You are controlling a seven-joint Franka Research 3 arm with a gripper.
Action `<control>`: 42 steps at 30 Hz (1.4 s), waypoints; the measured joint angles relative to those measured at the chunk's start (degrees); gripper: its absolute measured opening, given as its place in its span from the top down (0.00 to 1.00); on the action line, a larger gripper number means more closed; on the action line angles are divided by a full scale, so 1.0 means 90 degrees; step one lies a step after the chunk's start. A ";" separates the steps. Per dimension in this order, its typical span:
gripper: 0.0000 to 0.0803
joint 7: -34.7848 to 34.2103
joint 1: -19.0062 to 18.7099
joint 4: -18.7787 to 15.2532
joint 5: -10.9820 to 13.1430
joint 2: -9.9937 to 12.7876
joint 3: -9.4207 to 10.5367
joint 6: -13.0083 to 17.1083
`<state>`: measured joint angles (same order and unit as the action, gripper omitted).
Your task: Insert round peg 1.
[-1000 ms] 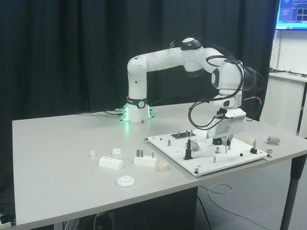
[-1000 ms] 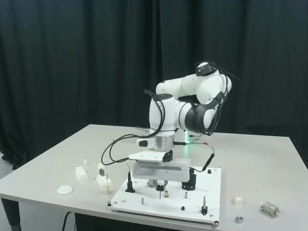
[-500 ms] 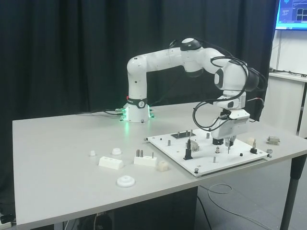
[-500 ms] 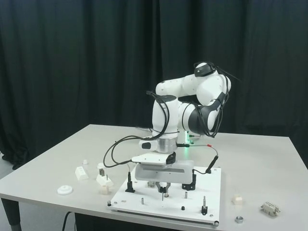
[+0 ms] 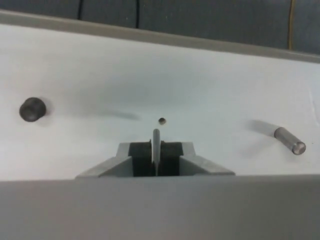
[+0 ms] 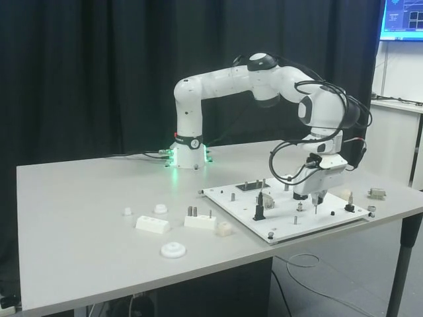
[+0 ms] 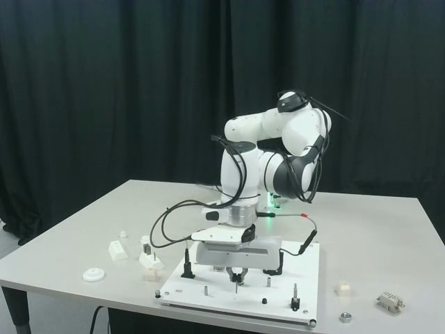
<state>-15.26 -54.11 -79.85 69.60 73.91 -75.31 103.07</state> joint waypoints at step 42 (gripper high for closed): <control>0.96 -0.0239 0.0174 0.0189 -0.0203 0.0003 0.0277 0.0171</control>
